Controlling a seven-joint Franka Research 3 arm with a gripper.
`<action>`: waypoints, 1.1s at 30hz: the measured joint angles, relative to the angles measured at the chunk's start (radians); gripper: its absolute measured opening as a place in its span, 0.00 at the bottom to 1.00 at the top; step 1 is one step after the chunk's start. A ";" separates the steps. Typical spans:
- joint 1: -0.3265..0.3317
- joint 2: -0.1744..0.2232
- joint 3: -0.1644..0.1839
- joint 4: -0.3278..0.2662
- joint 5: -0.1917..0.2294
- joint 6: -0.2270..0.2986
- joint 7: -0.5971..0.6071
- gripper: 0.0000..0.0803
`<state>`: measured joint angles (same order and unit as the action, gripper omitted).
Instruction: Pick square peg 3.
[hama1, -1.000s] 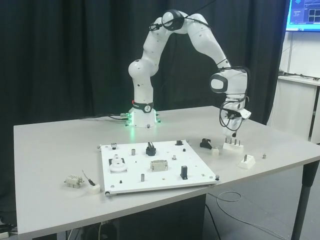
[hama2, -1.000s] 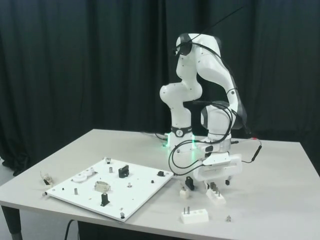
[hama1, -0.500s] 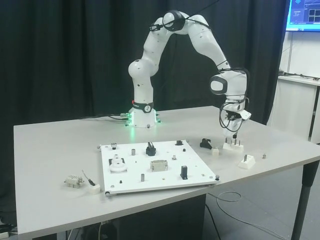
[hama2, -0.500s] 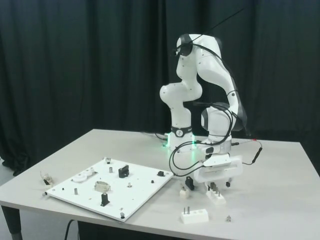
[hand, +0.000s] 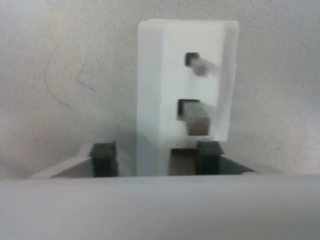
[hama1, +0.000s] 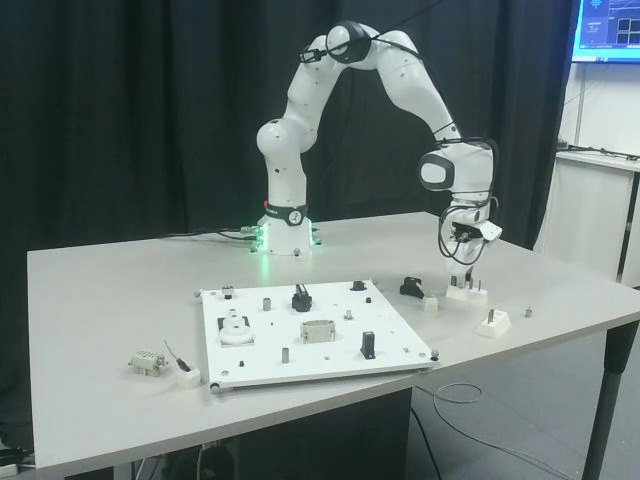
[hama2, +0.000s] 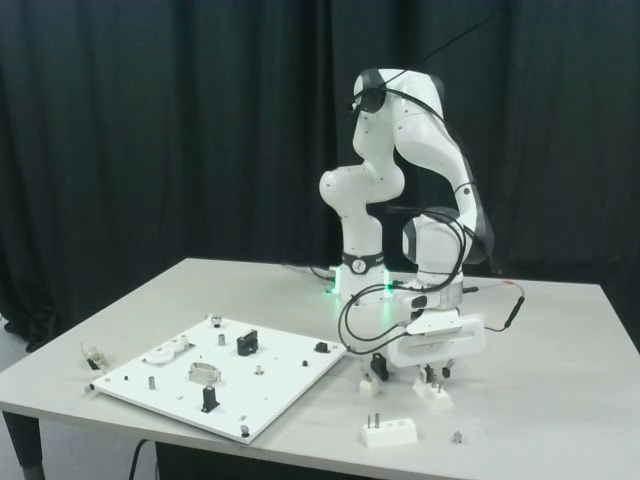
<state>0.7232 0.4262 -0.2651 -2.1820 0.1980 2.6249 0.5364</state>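
- White plastic forms the peg holder (hand: 186, 90), a small block standing on the grey table (hand: 60, 75); it carries a row of square pegs in sockets, and the one nearest the gripper (hand: 156, 159) in the wrist view is judged to be square peg 3 (hand: 181, 161), though which peg bears that number cannot be read.
- Two black fingertips (hand: 104, 159) stand apart with nothing between them except part of the holder, so the pincer is released and holds nothing.
- That nearest peg sits just inside one fingertip, not midway between the two; the next peg (hand: 192, 116) and the smallest peg (hand: 196, 64) lie farther out along the holder, beyond the fingertips.
- Both room views show the gripper (hama1: 461, 268) hanging above the holder (hama2: 434, 392), near it but apart.
- To do the step well, the pincer should shift sideways until the peg is centred between the pads, then descend straight along the peg's axis.
- Closing should meet two flat faces squarely and clear the neighbouring peg; a lift straight up would likely avoid dragging the light holder along.
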 joint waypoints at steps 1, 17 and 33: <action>0.000 0.000 0.000 0.000 0.000 0.000 0.000 0.46; -0.009 -0.004 0.001 0.000 0.000 0.000 0.000 0.14; -0.011 -0.089 0.000 0.000 0.016 -0.070 0.046 0.15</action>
<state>0.7126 0.3373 -0.2648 -2.1820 0.2144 2.5546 0.5828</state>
